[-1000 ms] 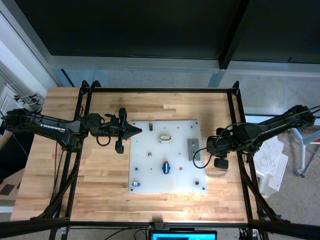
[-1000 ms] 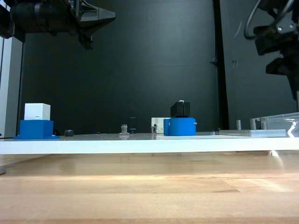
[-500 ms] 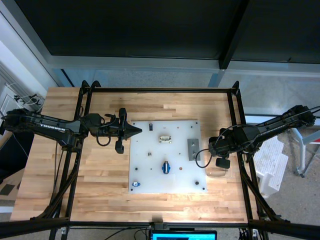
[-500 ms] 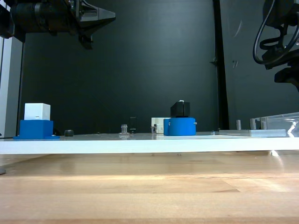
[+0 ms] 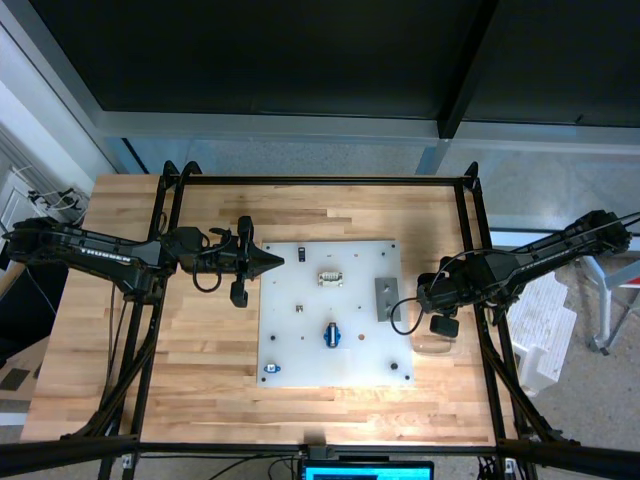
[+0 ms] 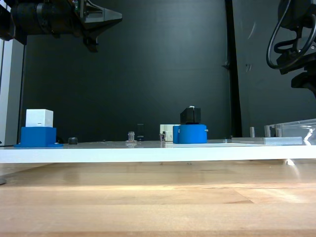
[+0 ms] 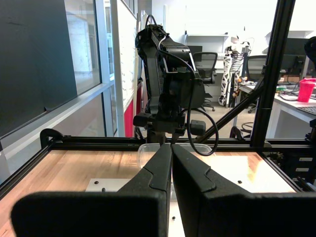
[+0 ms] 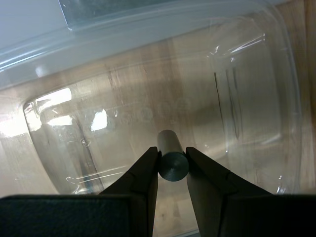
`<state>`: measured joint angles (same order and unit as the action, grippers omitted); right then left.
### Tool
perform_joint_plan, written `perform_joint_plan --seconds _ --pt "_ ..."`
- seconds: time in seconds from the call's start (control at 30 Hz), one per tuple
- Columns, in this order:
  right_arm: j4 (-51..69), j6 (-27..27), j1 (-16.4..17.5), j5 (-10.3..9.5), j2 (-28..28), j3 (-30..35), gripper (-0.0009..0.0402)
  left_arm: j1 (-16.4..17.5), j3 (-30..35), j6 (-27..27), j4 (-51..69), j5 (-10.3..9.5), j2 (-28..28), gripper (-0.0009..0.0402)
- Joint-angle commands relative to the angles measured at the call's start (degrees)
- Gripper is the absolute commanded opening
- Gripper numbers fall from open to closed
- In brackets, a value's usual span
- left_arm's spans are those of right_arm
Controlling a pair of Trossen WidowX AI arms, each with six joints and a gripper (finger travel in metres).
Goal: Remove the 16mm cylinder and place in the container
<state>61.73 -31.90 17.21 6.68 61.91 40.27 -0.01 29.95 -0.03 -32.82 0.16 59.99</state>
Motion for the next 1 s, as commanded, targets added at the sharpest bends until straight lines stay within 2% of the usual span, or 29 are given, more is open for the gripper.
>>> perform_joint_plan --seconds 0.03,0.17,0.47,0.7,1.0 --pt "-0.4 -0.7 0.0 0.55 0.0 0.0 0.0010 0.0 0.0 0.0 0.0 0.02 0.0 0.0000" --pt "-0.5 -0.8 0.0 0.87 0.0 0.0 0.0025 0.0 0.0 0.0 0.0 0.02 0.0 0.0000" --pt "-0.8 -2.7 0.0 0.87 0.0 0.0 0.0111 0.0 0.0 0.0 0.0 0.02 0.0 0.0000" --pt "-0.8 -4.0 0.0 0.92 0.1 0.0 0.0162 0.0 0.0 0.0 0.0 0.02 0.0 0.0000" --pt "-0.9 -4.3 0.0 0.94 0.0 0.0 0.0186 0.0 0.0 0.0 0.0 0.02 0.0 0.0000"
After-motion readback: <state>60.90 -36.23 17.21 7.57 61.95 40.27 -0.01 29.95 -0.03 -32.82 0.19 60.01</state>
